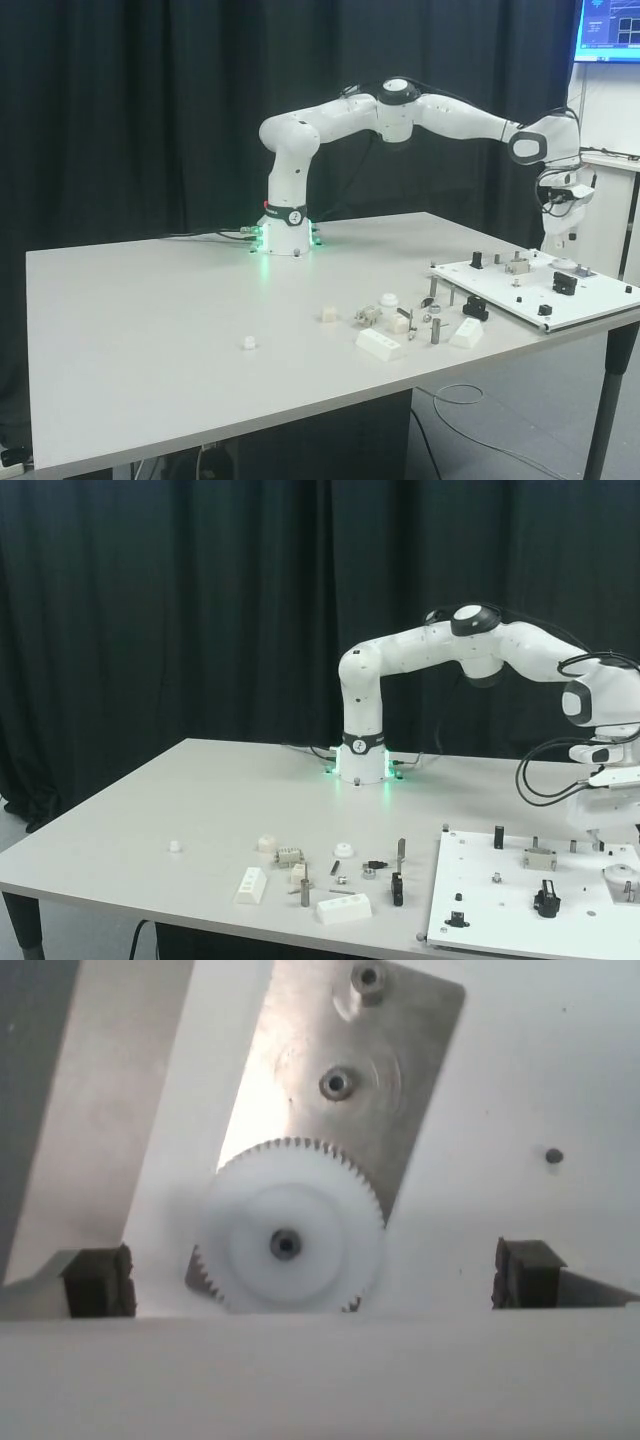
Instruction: Remove large gear.
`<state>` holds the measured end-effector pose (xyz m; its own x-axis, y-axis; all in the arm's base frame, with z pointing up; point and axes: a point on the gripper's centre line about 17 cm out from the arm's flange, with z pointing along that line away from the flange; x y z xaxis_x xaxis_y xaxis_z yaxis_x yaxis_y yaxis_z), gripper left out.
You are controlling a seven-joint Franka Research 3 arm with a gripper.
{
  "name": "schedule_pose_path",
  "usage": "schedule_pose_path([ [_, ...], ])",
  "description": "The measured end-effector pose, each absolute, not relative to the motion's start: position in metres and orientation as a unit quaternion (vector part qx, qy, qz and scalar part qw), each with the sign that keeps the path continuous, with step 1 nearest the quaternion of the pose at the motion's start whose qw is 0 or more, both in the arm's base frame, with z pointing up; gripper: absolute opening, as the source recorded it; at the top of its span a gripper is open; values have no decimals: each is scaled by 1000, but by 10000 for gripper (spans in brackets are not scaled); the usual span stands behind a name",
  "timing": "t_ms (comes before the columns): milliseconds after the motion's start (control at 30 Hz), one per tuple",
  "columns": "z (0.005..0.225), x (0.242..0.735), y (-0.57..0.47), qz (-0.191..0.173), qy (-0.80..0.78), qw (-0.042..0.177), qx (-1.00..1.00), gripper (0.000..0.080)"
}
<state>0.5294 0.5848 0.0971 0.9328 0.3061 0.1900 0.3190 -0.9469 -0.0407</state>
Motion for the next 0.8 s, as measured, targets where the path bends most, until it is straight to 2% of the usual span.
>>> schedule_pose_path([
  [267,92,536,585,-106,-153,31,-982,800],
  [800,75,534,589,-103,-153,38,-982,800],
])
